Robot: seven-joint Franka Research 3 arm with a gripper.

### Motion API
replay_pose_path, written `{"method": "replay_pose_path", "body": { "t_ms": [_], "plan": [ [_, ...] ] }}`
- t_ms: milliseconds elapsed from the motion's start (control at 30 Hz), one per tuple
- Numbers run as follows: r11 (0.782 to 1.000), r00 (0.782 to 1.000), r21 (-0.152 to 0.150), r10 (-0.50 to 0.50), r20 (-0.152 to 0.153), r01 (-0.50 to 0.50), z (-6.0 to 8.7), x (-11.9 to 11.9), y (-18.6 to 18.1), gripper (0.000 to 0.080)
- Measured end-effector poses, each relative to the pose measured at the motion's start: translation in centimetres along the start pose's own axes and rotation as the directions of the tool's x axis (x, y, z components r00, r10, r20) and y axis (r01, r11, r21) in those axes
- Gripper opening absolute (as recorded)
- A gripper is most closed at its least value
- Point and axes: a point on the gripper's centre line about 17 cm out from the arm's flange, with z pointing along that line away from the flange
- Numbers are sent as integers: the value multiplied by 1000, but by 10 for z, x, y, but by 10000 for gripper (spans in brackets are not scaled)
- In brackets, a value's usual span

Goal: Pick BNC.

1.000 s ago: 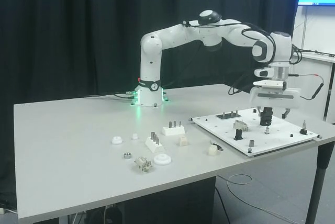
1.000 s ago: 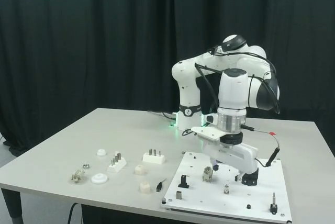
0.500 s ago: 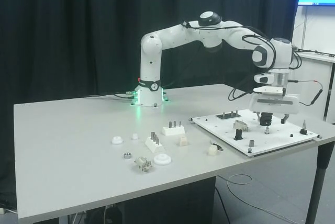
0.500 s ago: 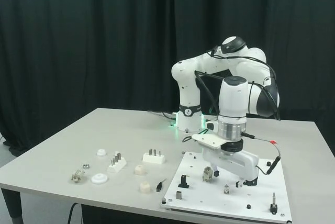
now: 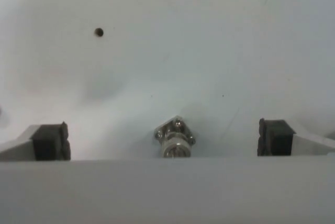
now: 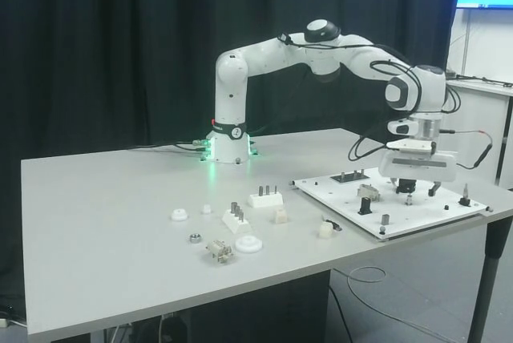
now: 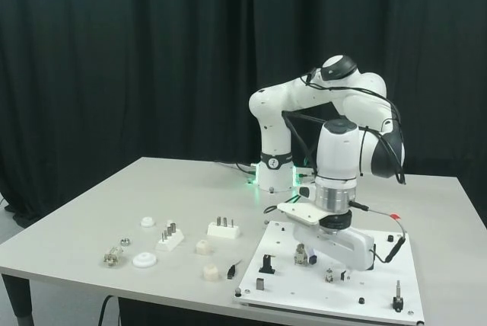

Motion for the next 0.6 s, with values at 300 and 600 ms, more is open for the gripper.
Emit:
{"method": "replay_pose_path", "body": {
  "t_ms": [300,600],
  "plan": [
    [1000,1000,-2,-4,2,4,6,-3,-1,800],
    [1000,1000,-4,-18,3,18,9,-4,-1,800]
  ]
}}
